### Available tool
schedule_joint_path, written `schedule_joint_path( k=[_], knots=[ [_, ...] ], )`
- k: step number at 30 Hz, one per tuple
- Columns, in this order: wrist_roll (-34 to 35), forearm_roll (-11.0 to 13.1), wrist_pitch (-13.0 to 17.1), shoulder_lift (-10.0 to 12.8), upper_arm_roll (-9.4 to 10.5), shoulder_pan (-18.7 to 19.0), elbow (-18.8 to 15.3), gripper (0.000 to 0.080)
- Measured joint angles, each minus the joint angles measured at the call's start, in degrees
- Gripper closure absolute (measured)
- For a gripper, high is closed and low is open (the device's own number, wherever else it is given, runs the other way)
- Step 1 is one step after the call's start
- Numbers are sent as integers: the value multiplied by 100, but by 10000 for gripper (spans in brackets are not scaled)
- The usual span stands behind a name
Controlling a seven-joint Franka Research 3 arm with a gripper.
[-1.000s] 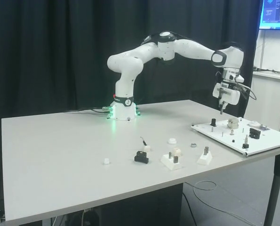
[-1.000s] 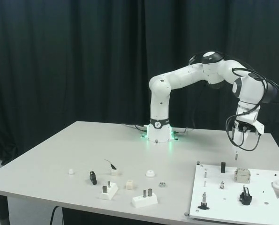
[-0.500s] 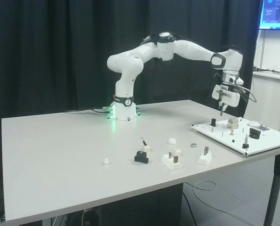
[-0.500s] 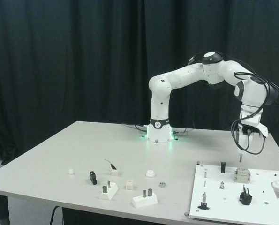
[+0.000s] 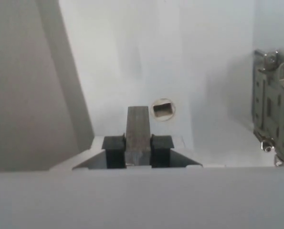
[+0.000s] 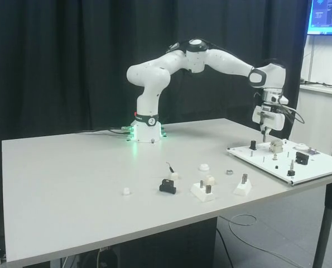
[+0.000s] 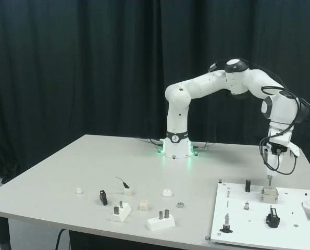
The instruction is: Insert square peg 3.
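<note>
I have one peg (image 5: 138, 128) pinched between my two black fingers (image 5: 114, 147), held upright with its free end pointing down at the white board (image 5: 132, 57). One square hole (image 5: 162, 109) shows in the wrist view, just right of the peg's tip and a little above it in the frame, so the tip sits close beside the hole, not over it. One grey block (image 5: 274, 107) stands at the right edge of that view.

In the second room view my gripper (image 7: 270, 176) hangs at the right, low over the far edge of the board (image 7: 248, 221), with the block (image 7: 269, 195) just below it. On the grey desk (image 7: 92, 166) left of the board I count two white bases with pins (image 7: 160, 220) (lower centre), one black clip (image 7: 103, 197), and several small white bits too small to name.
</note>
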Motion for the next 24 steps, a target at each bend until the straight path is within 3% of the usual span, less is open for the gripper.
schedule_joint_path(
  k=[5,24],
  knots=[
    [60,55,130,0,34,-17,-77,692],
    [-246,211,130,-1,139,-203,-94,692]
  ],
)
